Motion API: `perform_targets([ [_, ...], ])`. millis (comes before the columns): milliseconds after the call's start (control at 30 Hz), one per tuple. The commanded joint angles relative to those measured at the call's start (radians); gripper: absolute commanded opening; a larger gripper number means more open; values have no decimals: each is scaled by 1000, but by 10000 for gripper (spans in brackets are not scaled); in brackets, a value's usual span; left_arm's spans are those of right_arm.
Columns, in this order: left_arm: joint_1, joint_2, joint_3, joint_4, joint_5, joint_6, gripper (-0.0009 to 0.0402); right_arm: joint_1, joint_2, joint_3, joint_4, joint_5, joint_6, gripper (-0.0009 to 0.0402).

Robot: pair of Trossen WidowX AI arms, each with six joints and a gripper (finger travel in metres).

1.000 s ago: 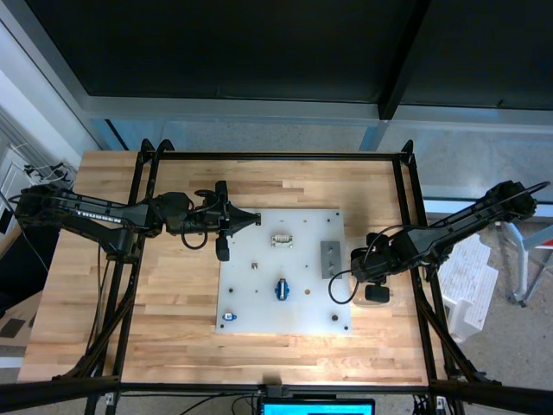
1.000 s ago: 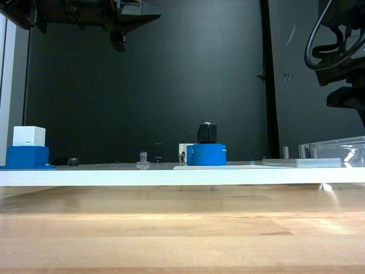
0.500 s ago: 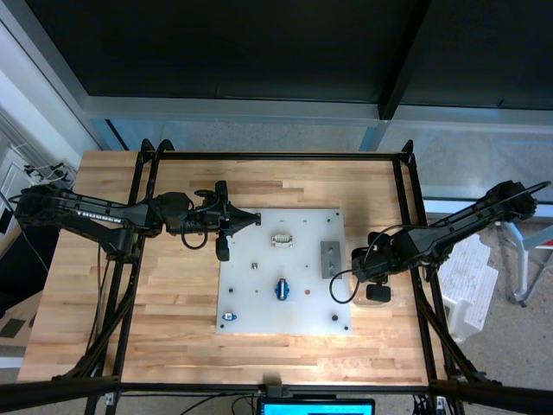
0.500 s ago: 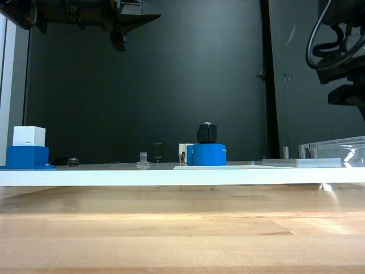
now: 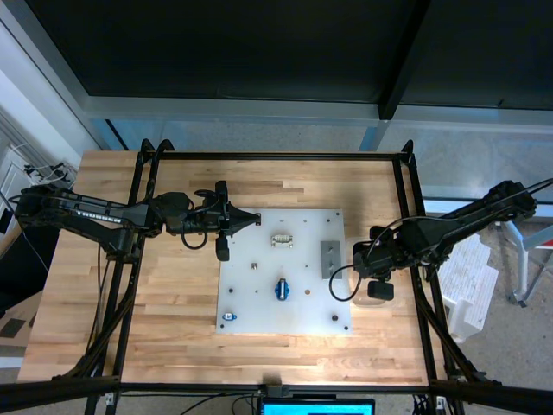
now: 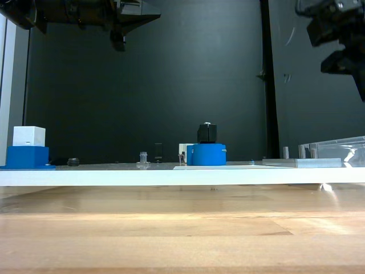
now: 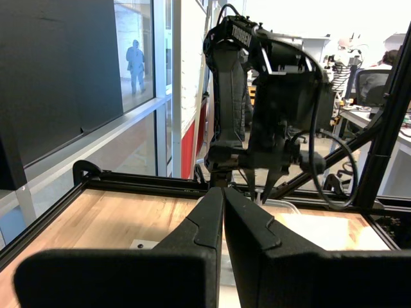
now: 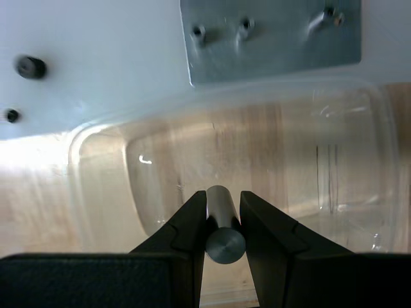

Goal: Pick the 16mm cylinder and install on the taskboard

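Note:
The 16mm cylinder (image 8: 225, 241), a short grey metal peg, is pinched between the fingers of my right gripper (image 8: 223, 200), which hangs above the clear tray (image 8: 96, 186). In the high view my right gripper (image 5: 363, 262) is just off the right edge of the white taskboard (image 5: 259, 294), beside the grey block (image 5: 330, 258). It rides high in the low view (image 6: 336, 34). My left gripper (image 5: 252, 219) hovers shut and empty over the board's far-left corner, fingers (image 7: 209, 212) pressed together.
The board carries a blue fitting (image 5: 282, 289), a grey multi-pin socket (image 5: 281, 239) and a small blue-and-white part (image 5: 227, 317) at the near left. The clear tray (image 6: 342, 145) lies by the board's right side. A black frame (image 5: 406, 225) rims the wooden table.
My right gripper has lifted higher above the tray with the cylinder held in it and shifted slightly. The left arm has not moved.

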Motion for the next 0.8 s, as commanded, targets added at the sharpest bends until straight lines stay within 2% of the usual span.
perform_targets([
  [33,0,0,0,0,0,0,1,0,0,28,-9,1,0,0],
  [800,0,0,0,0,0,0,1,0,0,39,-11,8,0,0],
])
